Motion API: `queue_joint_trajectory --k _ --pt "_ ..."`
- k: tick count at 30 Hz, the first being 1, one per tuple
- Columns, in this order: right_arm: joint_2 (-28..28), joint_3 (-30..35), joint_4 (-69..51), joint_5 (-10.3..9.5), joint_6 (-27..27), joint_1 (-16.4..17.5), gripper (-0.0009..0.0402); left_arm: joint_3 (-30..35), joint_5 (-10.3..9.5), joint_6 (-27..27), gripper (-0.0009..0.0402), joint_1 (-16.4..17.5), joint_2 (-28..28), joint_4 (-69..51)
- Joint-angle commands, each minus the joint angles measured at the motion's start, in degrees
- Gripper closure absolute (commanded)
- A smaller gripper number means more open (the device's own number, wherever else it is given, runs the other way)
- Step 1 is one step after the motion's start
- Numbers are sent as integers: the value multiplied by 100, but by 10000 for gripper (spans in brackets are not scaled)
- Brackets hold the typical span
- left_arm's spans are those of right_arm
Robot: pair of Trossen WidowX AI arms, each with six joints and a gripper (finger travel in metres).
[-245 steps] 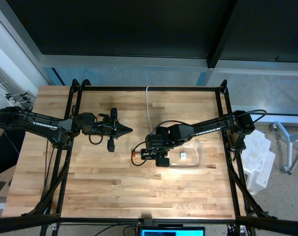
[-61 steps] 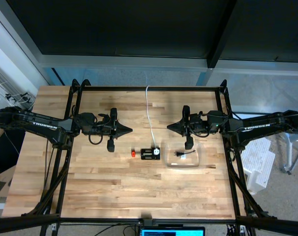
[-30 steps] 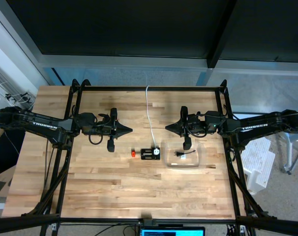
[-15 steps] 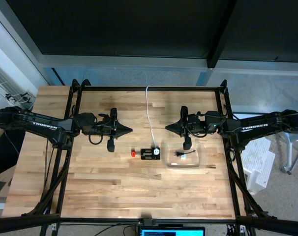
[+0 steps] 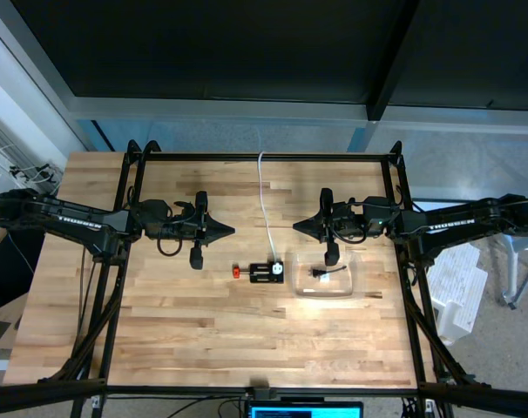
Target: Remove the power plug from the receptacle and place in the container
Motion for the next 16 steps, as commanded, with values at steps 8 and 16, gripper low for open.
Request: queue_joint_trajectory --k 8,16 --pt "2 0 -70 0 4 2 393 0 2 0 393 2 2 2" --pt "2 0 -70 0 4 2 393 0 2 0 393 2 2 2"
